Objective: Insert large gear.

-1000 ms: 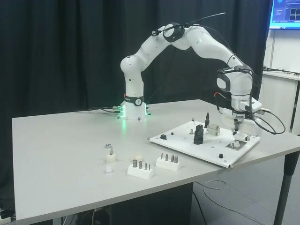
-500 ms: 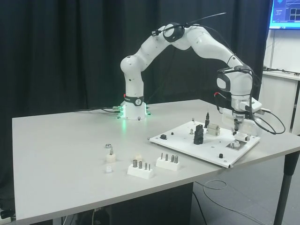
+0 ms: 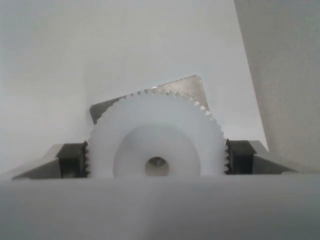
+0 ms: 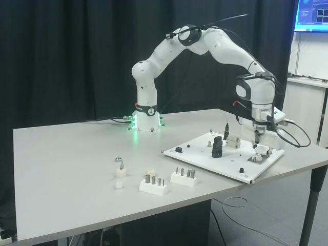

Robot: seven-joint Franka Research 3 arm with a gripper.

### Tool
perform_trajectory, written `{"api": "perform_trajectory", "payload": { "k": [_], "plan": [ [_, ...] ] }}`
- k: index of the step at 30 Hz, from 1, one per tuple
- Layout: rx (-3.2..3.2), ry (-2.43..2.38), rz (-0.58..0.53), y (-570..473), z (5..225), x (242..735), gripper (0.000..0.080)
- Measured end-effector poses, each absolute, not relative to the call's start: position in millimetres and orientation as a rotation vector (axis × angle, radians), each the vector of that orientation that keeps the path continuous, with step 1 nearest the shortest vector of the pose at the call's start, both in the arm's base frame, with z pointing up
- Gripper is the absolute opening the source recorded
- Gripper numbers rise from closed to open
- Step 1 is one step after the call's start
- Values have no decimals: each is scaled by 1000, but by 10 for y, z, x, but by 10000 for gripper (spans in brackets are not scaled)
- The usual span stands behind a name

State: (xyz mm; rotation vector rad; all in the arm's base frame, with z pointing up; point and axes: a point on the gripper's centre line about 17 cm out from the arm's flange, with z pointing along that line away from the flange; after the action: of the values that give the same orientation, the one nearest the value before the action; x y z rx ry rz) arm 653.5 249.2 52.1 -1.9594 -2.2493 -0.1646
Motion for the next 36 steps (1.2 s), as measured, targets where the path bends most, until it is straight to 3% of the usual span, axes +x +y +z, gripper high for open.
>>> {"api": "perform_trajectory", "payload": {
  "k": [36],
  "plan": [
    [-1959,-2260,-165,2510,514,6538,594]
  ]
}}
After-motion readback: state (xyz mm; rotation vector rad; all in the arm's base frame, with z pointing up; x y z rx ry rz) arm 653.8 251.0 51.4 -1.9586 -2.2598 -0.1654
